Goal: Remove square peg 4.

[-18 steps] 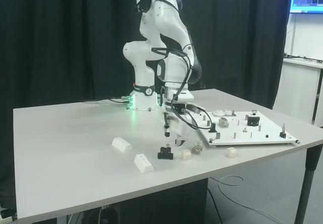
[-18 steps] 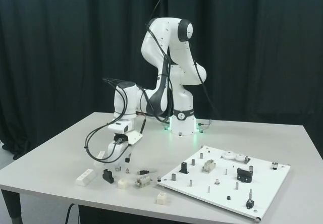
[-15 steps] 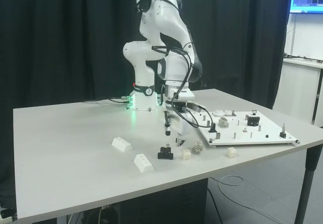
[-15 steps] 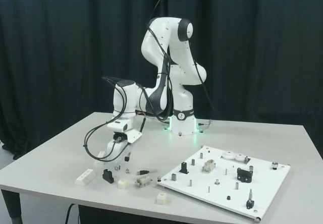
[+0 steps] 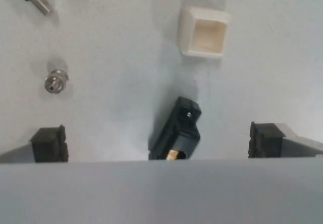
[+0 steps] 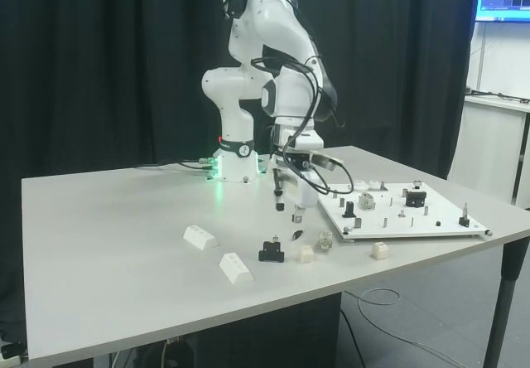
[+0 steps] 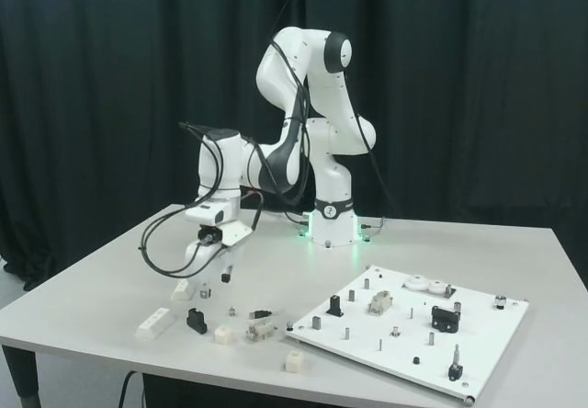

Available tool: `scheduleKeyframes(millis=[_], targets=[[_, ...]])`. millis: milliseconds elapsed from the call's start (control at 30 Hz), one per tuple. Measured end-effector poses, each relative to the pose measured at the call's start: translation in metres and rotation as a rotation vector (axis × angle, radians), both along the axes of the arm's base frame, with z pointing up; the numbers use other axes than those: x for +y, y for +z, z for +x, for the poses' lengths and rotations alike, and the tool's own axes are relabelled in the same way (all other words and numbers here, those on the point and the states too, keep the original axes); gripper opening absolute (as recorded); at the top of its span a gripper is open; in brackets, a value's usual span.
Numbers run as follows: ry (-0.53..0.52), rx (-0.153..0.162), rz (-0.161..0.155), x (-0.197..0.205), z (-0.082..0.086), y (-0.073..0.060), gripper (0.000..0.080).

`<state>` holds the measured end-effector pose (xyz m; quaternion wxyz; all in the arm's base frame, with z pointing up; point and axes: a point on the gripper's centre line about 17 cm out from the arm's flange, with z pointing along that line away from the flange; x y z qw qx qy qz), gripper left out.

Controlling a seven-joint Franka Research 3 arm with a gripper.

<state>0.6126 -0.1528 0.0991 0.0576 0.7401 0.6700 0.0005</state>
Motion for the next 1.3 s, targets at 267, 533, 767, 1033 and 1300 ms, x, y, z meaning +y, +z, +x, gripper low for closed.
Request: scheduleKeyframes(millis=[267,533,767,1033,1300], targets=[[-0.01,0.012,0.0,-0.003,0.007,0.016,0.08],[-0.045,0.016,0.001,-0.007,0.011,0.028,0.08],[-0.082,0.013,0.003,-0.008,0.016,0.036,0.08],[-0.114,0.008,0.001,-0.01,0.02,0.043,0.08],[-0.207,0.001,0.006,-0.011,0.024,0.048,0.08]])
